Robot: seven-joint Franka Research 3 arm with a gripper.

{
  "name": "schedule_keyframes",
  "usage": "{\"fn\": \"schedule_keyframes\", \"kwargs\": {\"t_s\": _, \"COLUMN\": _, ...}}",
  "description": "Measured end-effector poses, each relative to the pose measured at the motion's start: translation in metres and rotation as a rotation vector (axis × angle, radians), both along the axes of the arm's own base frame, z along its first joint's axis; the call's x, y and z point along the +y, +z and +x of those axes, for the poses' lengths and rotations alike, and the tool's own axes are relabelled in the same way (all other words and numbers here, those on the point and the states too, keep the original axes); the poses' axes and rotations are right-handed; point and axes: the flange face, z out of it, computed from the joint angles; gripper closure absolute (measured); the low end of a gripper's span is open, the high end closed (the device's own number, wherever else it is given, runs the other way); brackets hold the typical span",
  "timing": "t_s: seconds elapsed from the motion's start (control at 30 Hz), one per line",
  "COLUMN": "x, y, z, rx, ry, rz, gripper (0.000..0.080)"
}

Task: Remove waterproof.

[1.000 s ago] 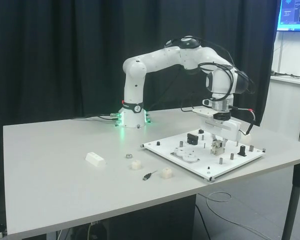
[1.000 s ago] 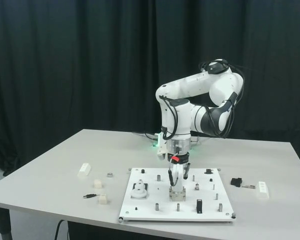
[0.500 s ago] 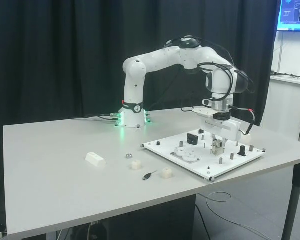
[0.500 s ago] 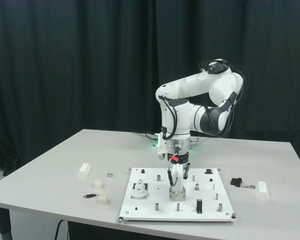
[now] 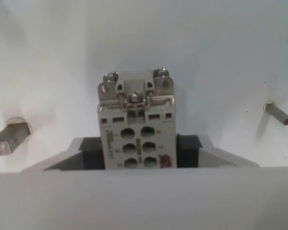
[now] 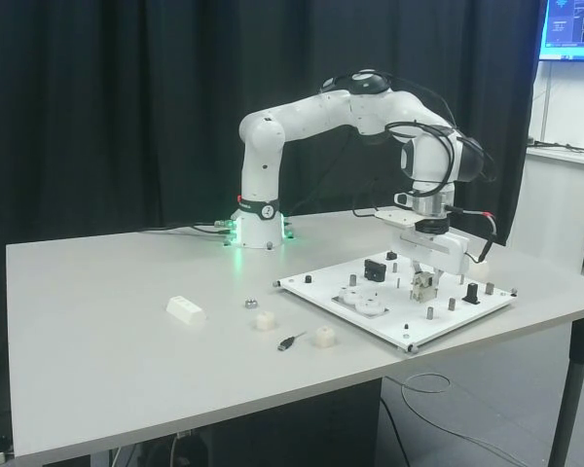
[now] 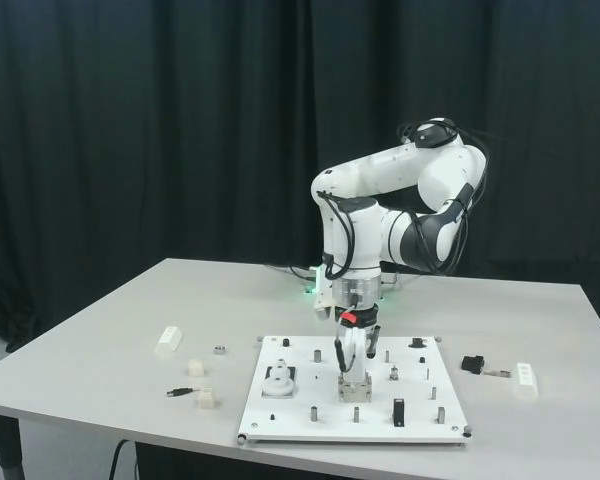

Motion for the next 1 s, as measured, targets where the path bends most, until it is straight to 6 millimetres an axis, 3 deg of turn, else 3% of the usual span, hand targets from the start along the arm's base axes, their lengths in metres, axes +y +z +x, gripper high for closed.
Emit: {"fn": "schedule_keyframes", "kwargs": {"t_s": 1.0, "x": 0.0007, "y": 0.0013, "z": 0.0009, "rx": 0.001, "ry": -0.012, "rz": -0.010, "gripper": 0.0488}}
